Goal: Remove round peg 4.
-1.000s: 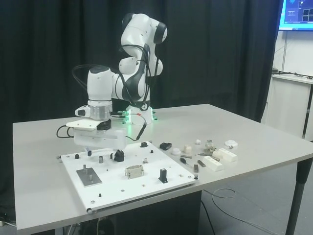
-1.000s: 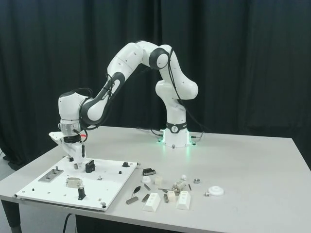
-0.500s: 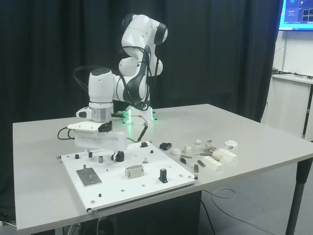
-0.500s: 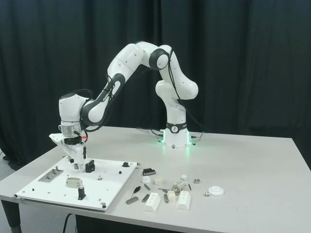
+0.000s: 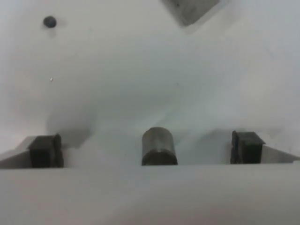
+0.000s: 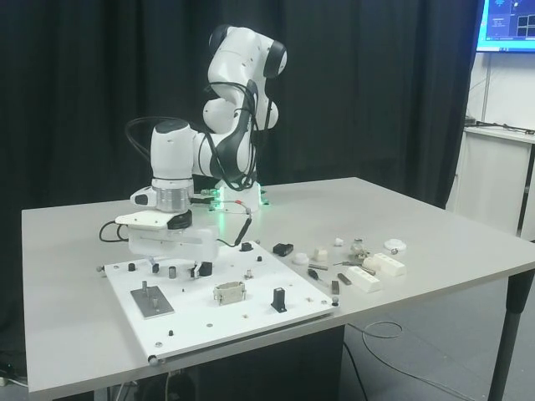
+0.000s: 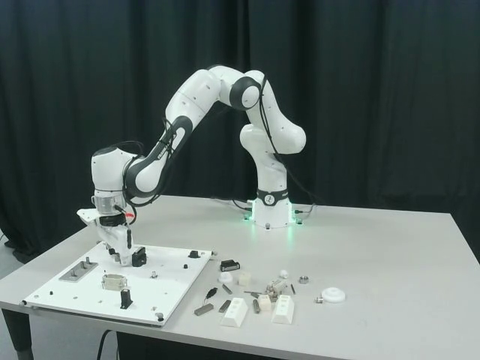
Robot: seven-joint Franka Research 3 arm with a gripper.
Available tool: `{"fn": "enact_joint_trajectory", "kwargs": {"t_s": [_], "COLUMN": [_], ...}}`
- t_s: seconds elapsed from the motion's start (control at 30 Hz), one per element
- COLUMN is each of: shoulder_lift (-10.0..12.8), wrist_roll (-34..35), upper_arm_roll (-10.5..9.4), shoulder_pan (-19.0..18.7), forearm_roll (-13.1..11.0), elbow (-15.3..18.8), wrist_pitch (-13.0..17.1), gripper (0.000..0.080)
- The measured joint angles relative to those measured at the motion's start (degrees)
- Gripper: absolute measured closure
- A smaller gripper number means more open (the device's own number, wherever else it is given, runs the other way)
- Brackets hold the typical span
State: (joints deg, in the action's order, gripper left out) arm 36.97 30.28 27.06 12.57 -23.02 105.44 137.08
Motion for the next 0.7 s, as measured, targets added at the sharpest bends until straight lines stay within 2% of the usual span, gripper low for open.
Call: {"fn": "enact_joint_trajectory", "kwargs": {"t_s": [0.13, 0.17, 0.43, 0.47, 0.63, 0.67, 0.7], "shoulder_lift": [0.14, 0.14, 0.14, 0.14, 0.14, 0.14, 0.14], "wrist_roll": [-0.21, -0.49, -2.66, -2.69, -2.91, -2.96, -2.98], "upper_arm_roll": [0.00, 0.01, 0.26, 0.28, 0.35, 0.41, 0.42], "shoulder_pan": [0.00, 0.00, -0.14, -0.16, -0.26, -0.28, -0.30], "forearm_roll": [0.05, 0.12, 0.32, 0.35, 0.65, 0.79, 0.84], "elbow": [0.00, 0.01, 0.04, 0.04, 0.11, 0.12, 0.13], "wrist_pitch": [0.52, 0.65, 0.89, 0.89, 0.89, 0.90, 0.90], "gripper": [0.0003, 0.0092, 0.0092, 0.0406, 0.0406, 0.0582, 0.0582]}}
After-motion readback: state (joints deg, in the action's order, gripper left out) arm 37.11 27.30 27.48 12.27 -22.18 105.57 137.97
